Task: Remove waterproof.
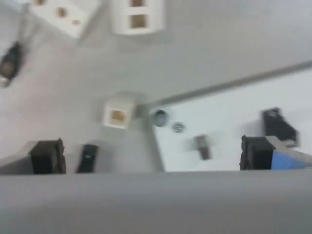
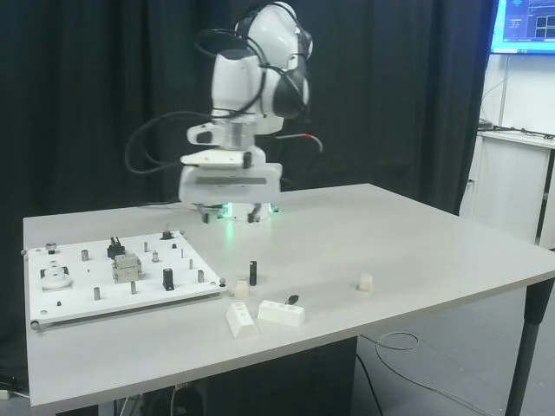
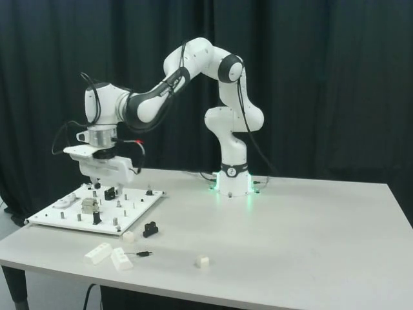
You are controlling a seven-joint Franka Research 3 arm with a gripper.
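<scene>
Hovering above the white board [image 3: 139,205] at the table's [image 3: 310,219] end, the gripper [image 3: 97,184] (jaws empty, well apart) should descend squarely onto the board-mounted waterproof connector [image 1: 277,126].

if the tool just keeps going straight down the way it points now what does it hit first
Probably the white board near its edge, by the small black parts standing on it. The tool hangs above that area, pointing down, but depth is unclear, so it could meet the grey table instead.
</scene>
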